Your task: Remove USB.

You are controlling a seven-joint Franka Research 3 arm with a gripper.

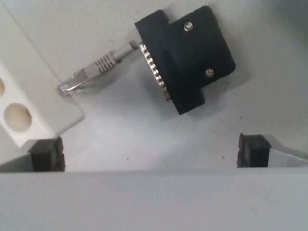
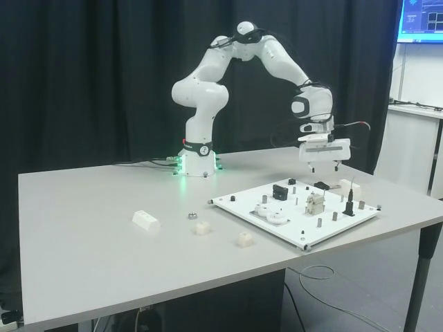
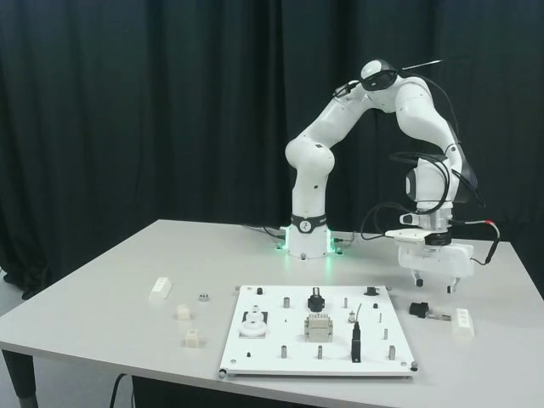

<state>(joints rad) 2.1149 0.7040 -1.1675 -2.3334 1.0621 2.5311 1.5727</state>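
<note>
My gripper (image 1: 149, 151) is open and holds nothing; its black fingertips (image 1: 47, 153) stand wide apart. It hangs above the table (image 3: 501, 280) just off the white board's (image 3: 280, 350) far corner. Below it lies a black connector block (image 1: 185, 57) with two screws and a row of metal pins, and a grey cable plug (image 1: 94, 67) sticks out of its side. In the room views the gripper (image 3: 432, 285) (image 2: 323, 166) hovers over that block (image 3: 418, 309). A black upright plug (image 3: 357, 344) stands in the board, apart from the gripper.
A white block with round holes (image 1: 19, 115) (image 3: 462, 324) lies next to the connector. The board carries several small fixtures (image 3: 318, 327). Three small white blocks (image 3: 160, 289) (image 3: 183, 312) (image 3: 192, 339) lie on the table at the board's other side.
</note>
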